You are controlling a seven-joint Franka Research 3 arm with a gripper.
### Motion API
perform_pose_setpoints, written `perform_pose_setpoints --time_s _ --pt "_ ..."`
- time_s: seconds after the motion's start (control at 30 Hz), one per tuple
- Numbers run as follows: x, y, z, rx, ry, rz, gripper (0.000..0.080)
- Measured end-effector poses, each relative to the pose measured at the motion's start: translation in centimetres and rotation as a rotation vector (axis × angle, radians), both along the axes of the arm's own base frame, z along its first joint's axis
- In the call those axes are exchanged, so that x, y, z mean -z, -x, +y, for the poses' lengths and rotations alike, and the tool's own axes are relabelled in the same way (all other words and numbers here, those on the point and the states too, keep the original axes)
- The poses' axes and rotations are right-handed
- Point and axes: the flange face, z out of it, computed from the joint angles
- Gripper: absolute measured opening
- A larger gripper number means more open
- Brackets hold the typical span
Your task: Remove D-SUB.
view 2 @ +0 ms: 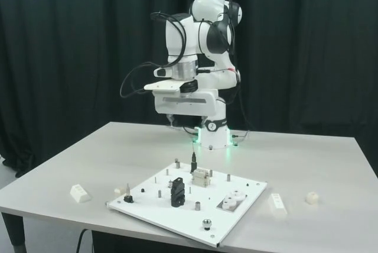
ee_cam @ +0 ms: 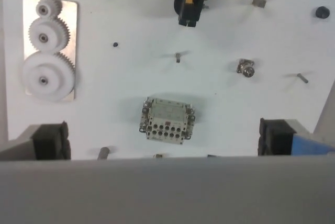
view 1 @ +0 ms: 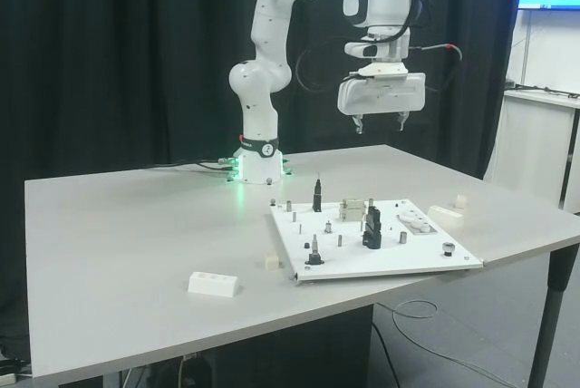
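My claw (ee_cam: 165, 140) hangs high over the white board (ee_cam: 131, 25), wide open and holding nothing. From the wrist: 3 toothy white gears (ee_cam: 46, 56) on a shiny metal plate, then the boxy pin-filled connector (ee_cam: 166, 120) right below me. My black pads (ee_cam: 51, 141) are cut off.
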Motion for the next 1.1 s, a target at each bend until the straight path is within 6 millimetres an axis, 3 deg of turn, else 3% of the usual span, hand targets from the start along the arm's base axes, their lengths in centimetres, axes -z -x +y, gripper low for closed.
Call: perform_pose_setpoints --time_s 1.1 --pt "0.19 -0.79 -0.28 0.006 0.011 -0.048 0.0800"
